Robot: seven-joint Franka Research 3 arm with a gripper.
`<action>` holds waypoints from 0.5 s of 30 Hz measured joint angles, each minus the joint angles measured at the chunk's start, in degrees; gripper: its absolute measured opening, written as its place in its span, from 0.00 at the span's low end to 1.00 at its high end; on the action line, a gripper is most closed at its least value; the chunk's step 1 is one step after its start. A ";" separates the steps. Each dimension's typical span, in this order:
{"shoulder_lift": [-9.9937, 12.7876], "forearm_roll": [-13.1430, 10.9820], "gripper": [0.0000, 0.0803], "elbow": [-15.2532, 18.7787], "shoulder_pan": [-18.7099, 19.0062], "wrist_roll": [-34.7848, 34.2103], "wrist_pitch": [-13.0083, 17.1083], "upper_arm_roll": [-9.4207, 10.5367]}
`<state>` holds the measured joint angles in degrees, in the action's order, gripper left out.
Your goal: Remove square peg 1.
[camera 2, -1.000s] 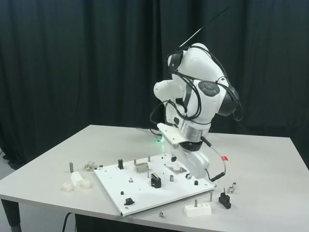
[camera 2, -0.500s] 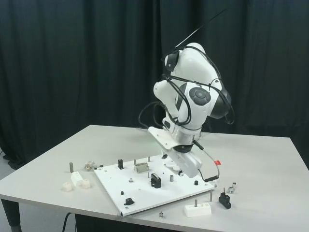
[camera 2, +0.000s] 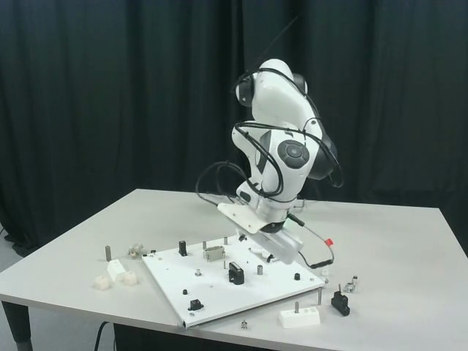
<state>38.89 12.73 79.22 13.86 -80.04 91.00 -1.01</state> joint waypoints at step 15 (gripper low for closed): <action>-3.17 0.91 1.00 6.14 -4.29 24.34 3.46 2.96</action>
<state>35.72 13.65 85.36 9.58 -55.71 94.46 1.94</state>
